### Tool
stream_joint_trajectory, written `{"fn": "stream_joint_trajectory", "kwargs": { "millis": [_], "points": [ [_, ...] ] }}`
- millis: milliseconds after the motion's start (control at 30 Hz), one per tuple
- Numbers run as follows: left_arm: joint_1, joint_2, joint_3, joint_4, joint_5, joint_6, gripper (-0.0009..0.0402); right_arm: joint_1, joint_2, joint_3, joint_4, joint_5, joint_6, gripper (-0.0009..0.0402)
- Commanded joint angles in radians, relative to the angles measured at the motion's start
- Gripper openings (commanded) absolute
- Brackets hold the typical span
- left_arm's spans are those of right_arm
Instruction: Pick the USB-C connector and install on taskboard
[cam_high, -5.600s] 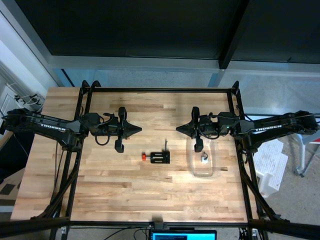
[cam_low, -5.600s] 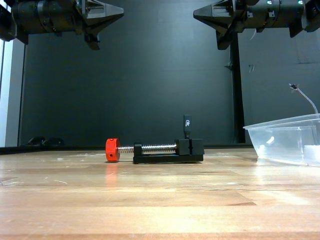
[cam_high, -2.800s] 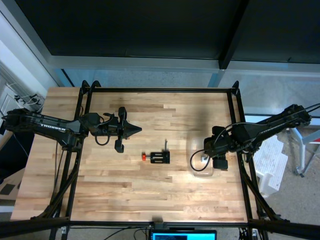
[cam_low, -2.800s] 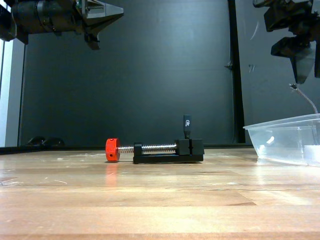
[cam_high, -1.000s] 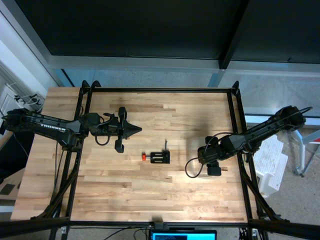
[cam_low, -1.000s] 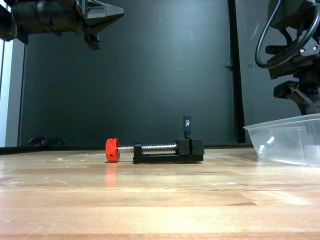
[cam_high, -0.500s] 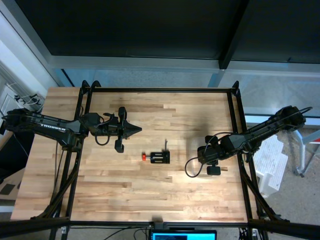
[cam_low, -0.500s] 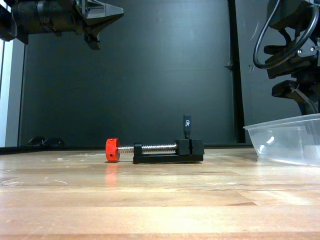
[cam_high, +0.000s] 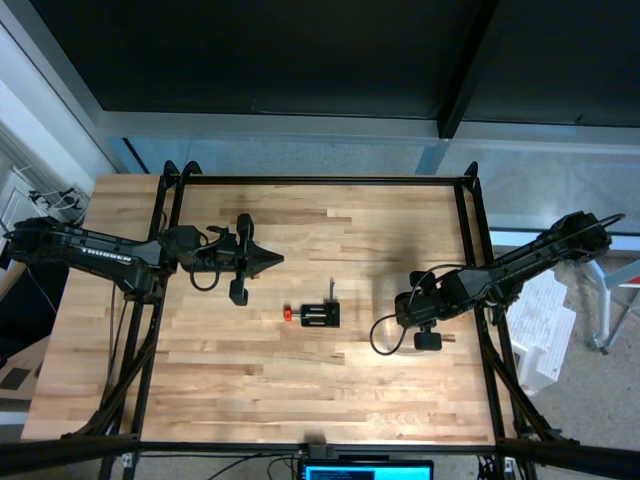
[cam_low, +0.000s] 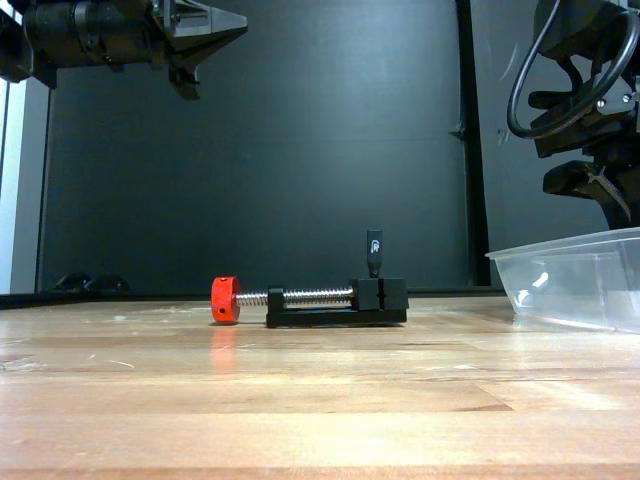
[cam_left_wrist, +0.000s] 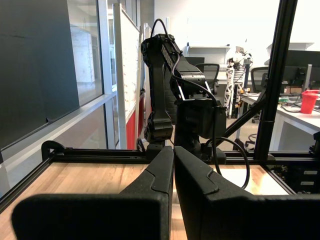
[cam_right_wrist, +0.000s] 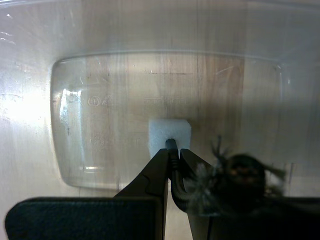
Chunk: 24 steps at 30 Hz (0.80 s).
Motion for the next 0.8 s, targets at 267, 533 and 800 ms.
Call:
{"fn": "stream_joint_trajectory", "kwargs": {
  "millis": [267,533,800],
  "points": [
    [0.0,0.0,0.0,0.0,0.0,0.0,0.0,0.0,-0.009,0.013,-0.018,0.0,-0.004,0.0],
    [0.0,0.0,0.0,0.0,0.0,0.0,0.0,-0.002,-0.037,0.049,-0.073,0.0,-0.011,0.0],
    [0.0,0.0,0.0,0.0,0.0,0.0,0.0,-0.006,-0.077,0.15,-0.203,0.0,-0.011,0.0]
  ]
}}
